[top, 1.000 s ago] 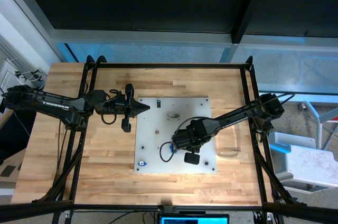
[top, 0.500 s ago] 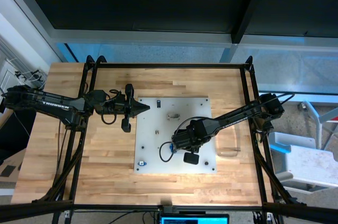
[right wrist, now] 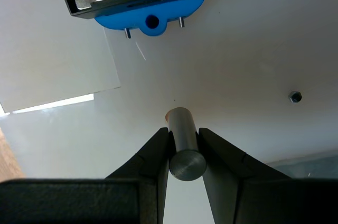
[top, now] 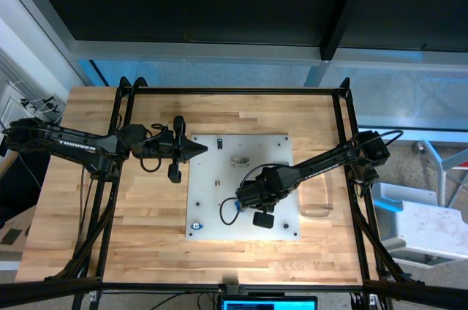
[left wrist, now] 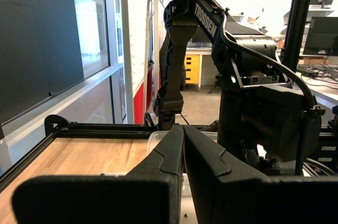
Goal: Pick the 16mm cylinder and place it in the taskboard
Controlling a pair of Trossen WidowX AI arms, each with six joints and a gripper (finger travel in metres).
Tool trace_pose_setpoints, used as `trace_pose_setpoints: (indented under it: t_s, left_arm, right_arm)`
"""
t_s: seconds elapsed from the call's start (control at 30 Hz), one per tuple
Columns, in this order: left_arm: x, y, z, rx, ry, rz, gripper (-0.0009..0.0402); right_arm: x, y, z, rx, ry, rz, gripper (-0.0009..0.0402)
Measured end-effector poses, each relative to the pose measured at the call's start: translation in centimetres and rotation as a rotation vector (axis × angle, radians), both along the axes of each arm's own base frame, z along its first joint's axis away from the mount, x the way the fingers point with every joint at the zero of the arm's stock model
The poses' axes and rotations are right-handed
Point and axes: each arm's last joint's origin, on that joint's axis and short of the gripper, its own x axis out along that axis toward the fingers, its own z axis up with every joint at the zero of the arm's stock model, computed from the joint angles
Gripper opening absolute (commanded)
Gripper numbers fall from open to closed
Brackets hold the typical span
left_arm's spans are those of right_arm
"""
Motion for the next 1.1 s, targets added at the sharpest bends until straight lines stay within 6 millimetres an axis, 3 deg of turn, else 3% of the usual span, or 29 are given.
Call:
trace_pose_setpoints:
  t_s: [1.1]
  left_arm:
    - [0.00, 0.00, 0.01, 0.000, 0.000, 0.000, 0.0000]
  right_arm:
    - [-0.11, 0.41, -0.07, 0.010, 0.006, 0.003, 0.0039]
